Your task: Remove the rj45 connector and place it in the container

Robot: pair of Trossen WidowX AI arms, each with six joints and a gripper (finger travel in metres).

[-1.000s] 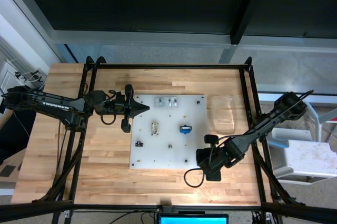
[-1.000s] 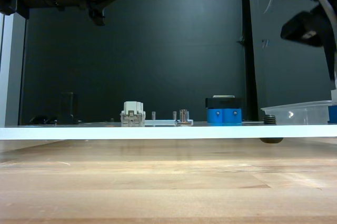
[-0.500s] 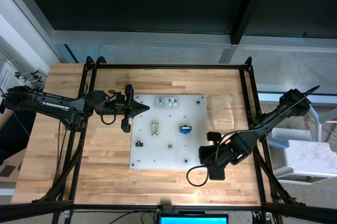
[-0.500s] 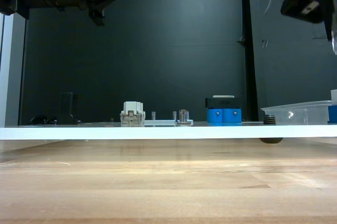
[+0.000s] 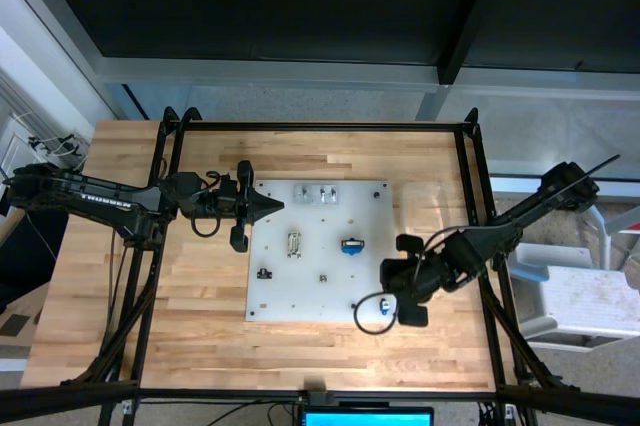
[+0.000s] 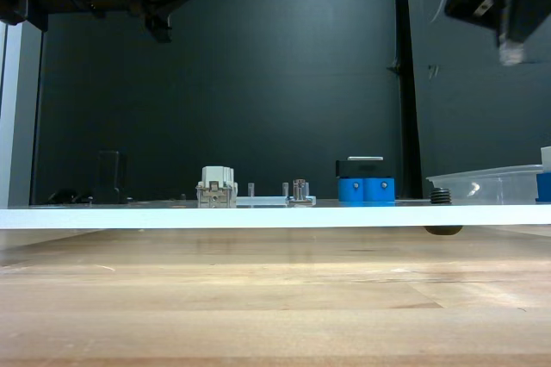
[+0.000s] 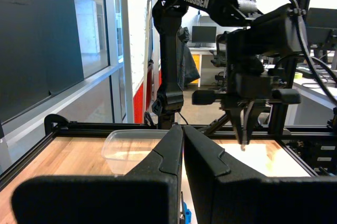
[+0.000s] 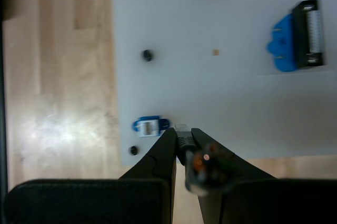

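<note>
The rj45 connector [image 8: 183, 139], a clear plug on a black cable, is pinched between the fingers of my right gripper [image 8: 181, 132]. It hangs just beside its blue socket [image 8: 151, 125] at the near right corner of the white board [image 5: 300, 291]. That gripper [image 5: 392, 301] is raised well above the board [image 6: 504, 35]. The container [image 5: 425, 214], a clear tray, sits on the wood right of the board, beyond my right gripper. My left gripper [image 5: 275, 205] hovers shut and empty over the board's far left edge [image 7: 182, 129].
The board carries a blue-and-black connector [image 5: 352, 245], a grey connector [image 5: 294, 245] and small metal fittings [image 5: 316, 192]. A black cable loop [image 5: 368, 324] trails from the held plug over the board's near edge. A black frame surrounds the table.
My right gripper has risen and swung a little away from the table's near edge, carrying the plug and its cable. The left arm has not moved.
</note>
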